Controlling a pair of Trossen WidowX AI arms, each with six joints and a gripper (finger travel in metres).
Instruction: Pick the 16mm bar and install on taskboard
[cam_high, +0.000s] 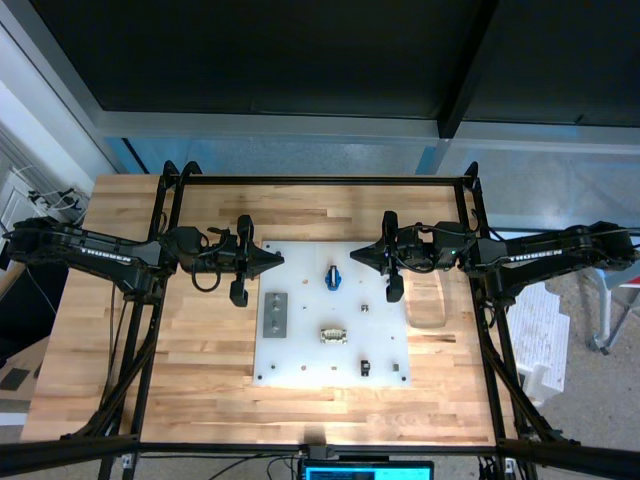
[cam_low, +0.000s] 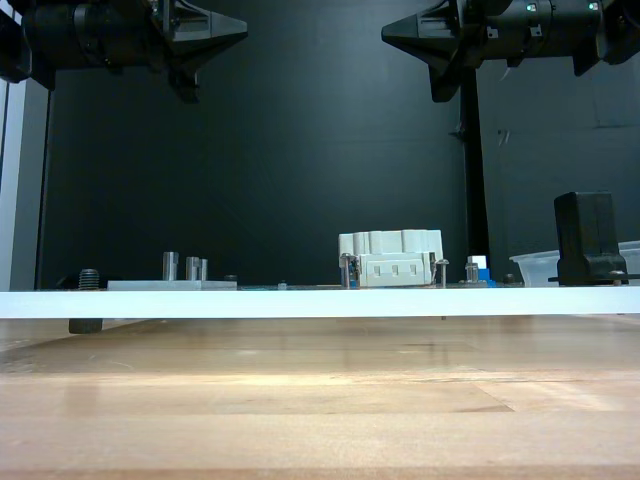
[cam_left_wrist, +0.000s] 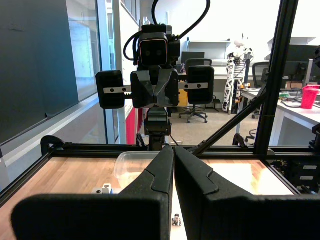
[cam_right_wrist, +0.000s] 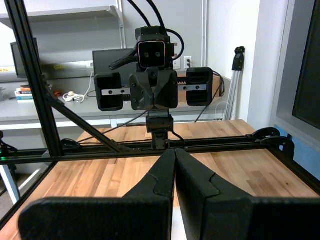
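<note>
Wooden tabletop (cam_high: 200, 385) carries the white taskboard (cam_high: 300, 350) at the middle of the high view. Both arms hang well above it. The left pincer (cam_high: 277, 257) is over the board's upper left corner and the right pincer (cam_high: 357, 257) over its upper middle. Each has its fingers pressed together and holds nothing. We judge the step in hand to be the reach. Whichever arm goes should open its pincer wide before descending, come straight down, and close low on the peg so it stays upright. We take the 16mm bar (cam_high: 366, 307) to be the tiny silvery-grey speck on the board, between the blue connector (cam_high: 333, 277) and the black part (cam_high: 366, 367), but it is too small to be sure.
</note>
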